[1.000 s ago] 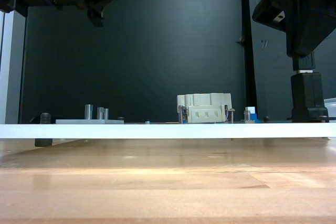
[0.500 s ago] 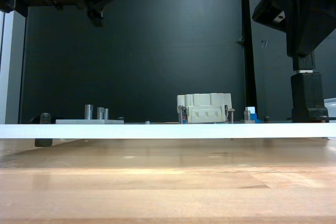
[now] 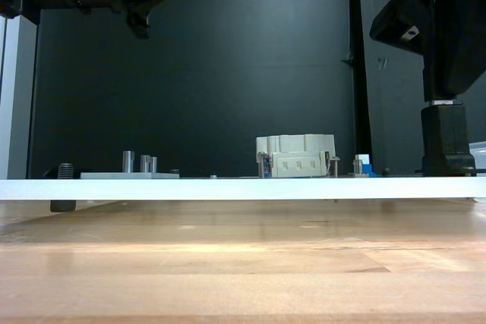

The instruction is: Pick the USB connector and install on taskboard

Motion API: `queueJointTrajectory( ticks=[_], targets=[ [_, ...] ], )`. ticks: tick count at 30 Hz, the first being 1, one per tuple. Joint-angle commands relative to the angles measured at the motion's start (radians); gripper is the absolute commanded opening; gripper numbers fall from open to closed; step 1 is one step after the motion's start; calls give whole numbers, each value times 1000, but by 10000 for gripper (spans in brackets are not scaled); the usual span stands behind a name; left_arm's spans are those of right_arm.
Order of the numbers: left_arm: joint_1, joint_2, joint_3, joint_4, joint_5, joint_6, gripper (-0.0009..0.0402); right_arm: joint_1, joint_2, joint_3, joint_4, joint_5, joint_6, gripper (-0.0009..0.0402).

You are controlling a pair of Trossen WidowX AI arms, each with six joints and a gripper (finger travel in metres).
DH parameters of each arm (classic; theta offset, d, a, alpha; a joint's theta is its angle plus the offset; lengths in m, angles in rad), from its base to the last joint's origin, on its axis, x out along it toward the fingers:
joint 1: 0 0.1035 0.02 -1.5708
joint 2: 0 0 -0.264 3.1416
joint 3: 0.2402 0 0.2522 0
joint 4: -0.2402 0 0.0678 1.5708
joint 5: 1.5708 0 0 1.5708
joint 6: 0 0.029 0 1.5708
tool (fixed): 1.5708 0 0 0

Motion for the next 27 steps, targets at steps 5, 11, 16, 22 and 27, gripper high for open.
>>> queueJointTrajectory(
  ticks=[5, 11, 16, 22, 27],
  targets=[
    [0, 0, 0, 0, 0, 0, 0, -1, -36, 7, 7, 21, -2, 86],
    [0, 0, 0, 0, 0, 0, 0, -1, -72, 7, -32, 22, -2, 122],
    [0, 0, 0, 0, 0, 0, 0, -1, -118, 7, -53, 18, -2, 140],
    [0, 0, 0, 0, 0, 0, 0, -1, -182, 7, -62, 18, -2, 145],
    [0, 0, 0, 0, 0, 0, 0, -1, -201, 7, -80, 14, -1, 145]
  ],
)
